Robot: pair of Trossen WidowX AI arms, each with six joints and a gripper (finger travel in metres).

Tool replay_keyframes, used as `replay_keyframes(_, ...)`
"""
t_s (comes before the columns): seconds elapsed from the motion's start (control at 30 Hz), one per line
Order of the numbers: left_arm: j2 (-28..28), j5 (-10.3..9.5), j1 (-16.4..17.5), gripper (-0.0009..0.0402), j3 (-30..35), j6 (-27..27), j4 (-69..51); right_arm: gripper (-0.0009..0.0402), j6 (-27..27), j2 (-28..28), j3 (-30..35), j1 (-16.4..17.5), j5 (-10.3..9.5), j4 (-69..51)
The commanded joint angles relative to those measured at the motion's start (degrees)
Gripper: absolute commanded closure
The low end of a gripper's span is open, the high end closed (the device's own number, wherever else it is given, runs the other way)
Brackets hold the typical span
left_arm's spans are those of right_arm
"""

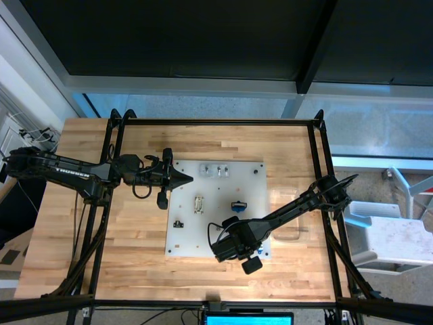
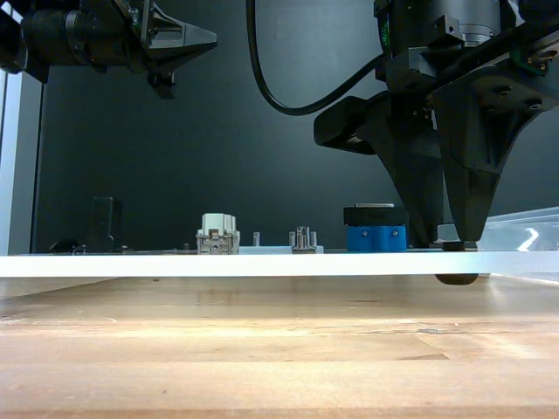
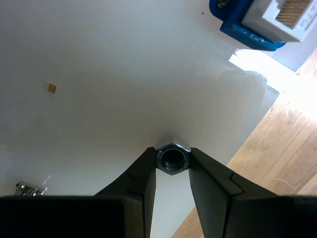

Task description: Pick the M12 fastener and fasten on the M12 threads

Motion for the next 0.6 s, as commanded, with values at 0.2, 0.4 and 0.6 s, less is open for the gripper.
replay_keyframes(0.2,0.0,0.02,0.0,0.0393,0.0,0.0,0.0,0.0364,-0.2,0.0,0.0,0.0,-0.24,0.0)
replay_keyframes(0.4,0.0,0.02,0.0,0.0393,0.0,0.0,0.0,0.0364,-0.2,0.0,0.1,0.0,-0.24,0.5)
replay_keyframes(0.6,0.0,0.02,0.0,0.0393,0.0,0.0,0.0,0.0364,-0.2,0.0,0.1,0.0,-0.22,0.6)
